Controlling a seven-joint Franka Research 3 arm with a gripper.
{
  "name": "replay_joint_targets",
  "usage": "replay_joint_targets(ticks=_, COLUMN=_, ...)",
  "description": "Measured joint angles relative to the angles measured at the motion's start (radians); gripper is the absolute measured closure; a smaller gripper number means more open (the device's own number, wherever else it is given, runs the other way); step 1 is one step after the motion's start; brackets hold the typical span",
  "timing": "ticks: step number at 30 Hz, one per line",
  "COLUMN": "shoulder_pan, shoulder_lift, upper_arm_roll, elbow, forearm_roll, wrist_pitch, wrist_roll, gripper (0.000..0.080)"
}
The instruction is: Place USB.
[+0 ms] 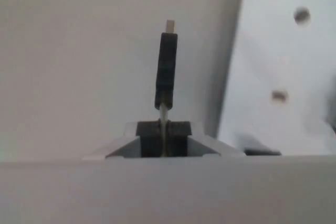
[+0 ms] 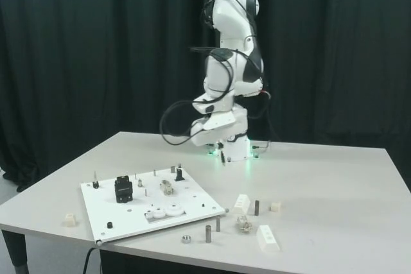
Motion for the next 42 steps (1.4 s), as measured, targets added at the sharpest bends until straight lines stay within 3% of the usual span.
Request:
replay_joint_targets(ticks=11, shoulder_pan=0.085, shoulder_lift=0.036, upper_arm_roll=0.067, elbow=0.024, forearm_roll=0.06, wrist_pitch=0.103, wrist_roll=0.074, gripper=0.078)
replay_joint_targets(ticks=26, shoulder_pan=0.137, shoulder_lift=0.167, upper_arm_roll=0.154, elbow=0.104, forearm_roll=0.08, wrist_pitch=0.283, wrist_roll=0.165, gripper=0.078)
replay_joint_targets(ticks=33, shoulder_pan=0.14, shoulder_lift=0.22, upper_arm_roll=0.181, elbow=0.149, forearm_roll=0.08, wrist_pitch=0.304, wrist_roll=0.192, gripper=0.078)
replay_joint_targets(ticks=42, shoulder_pan=0.144, shoulder_lift=0.269, upper_arm_roll=0.192, elbow=0.194, forearm_roll=0.08, wrist_pitch=0.31, wrist_roll=0.2, gripper=0.078)
